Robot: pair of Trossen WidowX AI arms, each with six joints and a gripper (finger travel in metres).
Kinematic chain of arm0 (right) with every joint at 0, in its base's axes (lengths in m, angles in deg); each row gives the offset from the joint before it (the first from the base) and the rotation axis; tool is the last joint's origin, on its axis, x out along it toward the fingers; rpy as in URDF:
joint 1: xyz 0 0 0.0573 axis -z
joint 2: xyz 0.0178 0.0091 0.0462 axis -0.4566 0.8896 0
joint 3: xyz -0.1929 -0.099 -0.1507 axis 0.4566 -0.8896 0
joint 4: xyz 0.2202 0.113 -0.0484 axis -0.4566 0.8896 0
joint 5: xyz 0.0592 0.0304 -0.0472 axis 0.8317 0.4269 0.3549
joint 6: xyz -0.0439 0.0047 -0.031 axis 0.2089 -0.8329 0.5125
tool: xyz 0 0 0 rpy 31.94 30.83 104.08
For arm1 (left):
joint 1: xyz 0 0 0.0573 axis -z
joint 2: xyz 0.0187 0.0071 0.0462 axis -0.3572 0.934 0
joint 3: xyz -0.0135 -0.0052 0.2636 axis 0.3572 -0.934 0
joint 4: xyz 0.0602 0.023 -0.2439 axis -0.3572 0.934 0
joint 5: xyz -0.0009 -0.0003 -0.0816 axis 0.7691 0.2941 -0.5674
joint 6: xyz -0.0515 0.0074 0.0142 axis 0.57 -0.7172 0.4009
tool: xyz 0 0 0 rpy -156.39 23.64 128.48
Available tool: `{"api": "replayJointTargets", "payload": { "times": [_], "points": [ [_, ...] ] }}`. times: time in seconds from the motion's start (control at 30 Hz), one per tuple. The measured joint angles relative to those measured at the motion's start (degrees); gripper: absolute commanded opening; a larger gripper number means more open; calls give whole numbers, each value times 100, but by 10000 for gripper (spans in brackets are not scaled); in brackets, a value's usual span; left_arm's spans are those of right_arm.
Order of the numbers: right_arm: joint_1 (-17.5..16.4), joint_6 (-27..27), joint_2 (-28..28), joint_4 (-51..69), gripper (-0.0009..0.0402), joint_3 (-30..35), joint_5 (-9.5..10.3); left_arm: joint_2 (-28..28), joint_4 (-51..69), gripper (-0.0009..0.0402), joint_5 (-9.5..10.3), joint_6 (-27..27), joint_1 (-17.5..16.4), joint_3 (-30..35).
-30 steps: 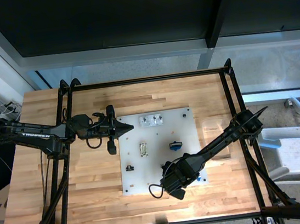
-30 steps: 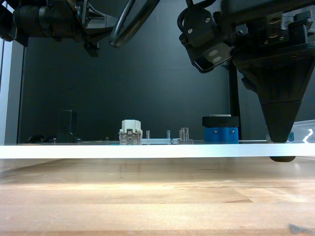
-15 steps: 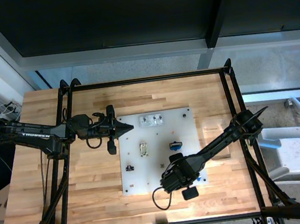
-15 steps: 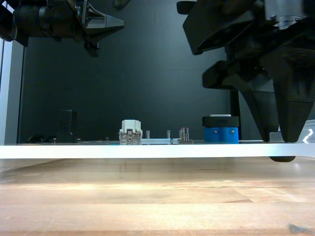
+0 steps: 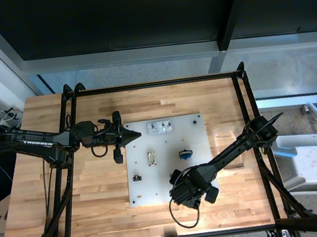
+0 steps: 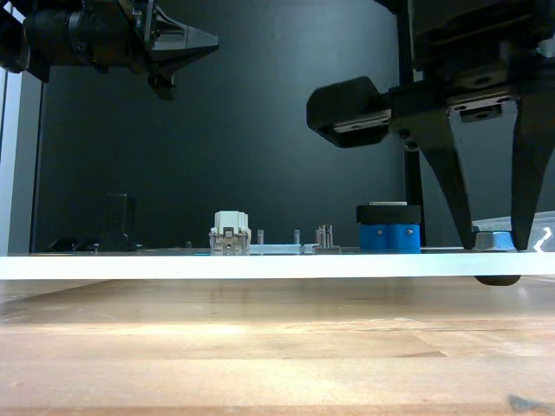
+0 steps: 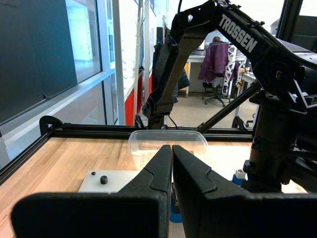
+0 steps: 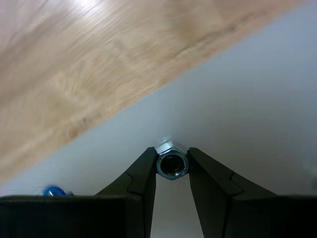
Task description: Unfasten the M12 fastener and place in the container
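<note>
The small silver M12 nut point(image 8: 172, 165) rests low on the white board point(image 5: 149, 184) near its near right edge, pinched between the two fingers of my right gripper point(image 8: 172, 161). In the low view the nut point(image 6: 492, 240) sits at board level between the tips of the right gripper point(image 6: 492, 244), and no stud ribs show. I cannot tell whether it is still threaded on its stud. The clear container point(image 5: 227, 144) stands just right of the board and holds nothing. My left gripper point(image 5: 134, 135) hovers shut at the board's far left edge.
A blue-and-black connector point(image 5: 185, 154) and a beige connector block point(image 5: 151, 157) stand mid-board, left of the right arm. Small posts sit along the board's far side. The black frame rails point(image 5: 154, 84) bound the wooden table.
The right wrist has turned about its axis over the same spot, so both fingers now show side by side with the nut between them. The left arm is unmoved.
</note>
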Motion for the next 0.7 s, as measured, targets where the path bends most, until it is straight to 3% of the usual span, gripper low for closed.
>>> {"api": "replayJointTargets", "payload": {
  "times": [0.13,0.23,0.47,0.7],
  "points": [
    [0,1384,-2,50,13,2,0,-2,2,0,0,0,0,-2],
    [0,1985,-2,66,13,2,-2,-2,2,0,2,0,0,0],
    [0,2111,-2,81,26,4,0,0,0,0,0,0,0,-2],
    [0,2109,-2,42,83,2,0,-2,0,0,2,0,0,0]
  ]
}}
